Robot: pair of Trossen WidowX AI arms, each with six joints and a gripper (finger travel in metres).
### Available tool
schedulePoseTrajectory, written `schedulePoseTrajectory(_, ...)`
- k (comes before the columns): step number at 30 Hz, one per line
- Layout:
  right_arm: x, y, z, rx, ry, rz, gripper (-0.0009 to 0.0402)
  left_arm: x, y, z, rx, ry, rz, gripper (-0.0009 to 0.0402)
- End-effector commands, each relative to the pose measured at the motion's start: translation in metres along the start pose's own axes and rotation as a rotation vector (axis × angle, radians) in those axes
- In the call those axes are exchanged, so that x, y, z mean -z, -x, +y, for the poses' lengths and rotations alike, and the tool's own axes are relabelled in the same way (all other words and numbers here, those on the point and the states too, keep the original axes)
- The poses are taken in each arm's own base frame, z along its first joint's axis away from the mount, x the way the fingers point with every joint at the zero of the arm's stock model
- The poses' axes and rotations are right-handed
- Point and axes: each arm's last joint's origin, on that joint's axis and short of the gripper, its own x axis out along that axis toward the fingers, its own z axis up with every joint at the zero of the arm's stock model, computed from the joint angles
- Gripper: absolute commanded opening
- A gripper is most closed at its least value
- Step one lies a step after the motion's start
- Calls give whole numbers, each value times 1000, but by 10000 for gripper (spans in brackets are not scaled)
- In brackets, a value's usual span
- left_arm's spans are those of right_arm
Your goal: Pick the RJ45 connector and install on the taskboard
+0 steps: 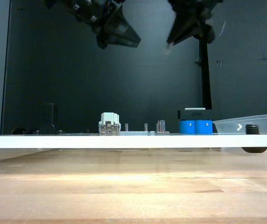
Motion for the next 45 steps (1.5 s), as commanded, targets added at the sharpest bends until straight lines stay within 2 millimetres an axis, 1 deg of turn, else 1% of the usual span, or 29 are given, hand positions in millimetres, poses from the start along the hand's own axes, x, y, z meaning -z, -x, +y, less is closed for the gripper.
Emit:
schedulePoseTrajectory(1, 20, 10, -4, -109, 82, 68, 0, -4, 0, -1, 45, 27, -42, 99)
schedulePoseTrajectory(5, 49, 22, -10, -161, 122, 108, 0, -7, 0, -1, 59, 63, -77, 94)
schedulePoseTrajectory(8, 68, 30, -10, -198, 166, 140, 0, -9, 0, -1, 61, 77, -94, 90)
schedulePoseTrajectory(15, 95, 39, 10, -253, 294, 214, 0, -10, 0, -2, 63, 93, -106, 90)
schedulePoseTrajectory(23, 124, 34, 36, -262, 415, 305, 0, -10, 0, -1, 61, 92, -100, 90)
schedulePoseTrajectory(30, 137, 25, 63, -243, 516, 359, 0, -10, 0, -1, 61, 91, -98, 90)
schedulePoseTrajectory(35, 147, 16, 79, -227, 581, 392, 0, -10, 0, -1, 60, 92, -98, 90)
schedulePoseTrajectory(42, 162, 1, 91, -181, 655, 449, 0, -10, 0, -1, 60, 92, -98, 90)
schedulePoseTrajectory(45, 167, -1, 92, -174, 670, 459, 0, -10, 0, -1, 61, 91, -98, 90)
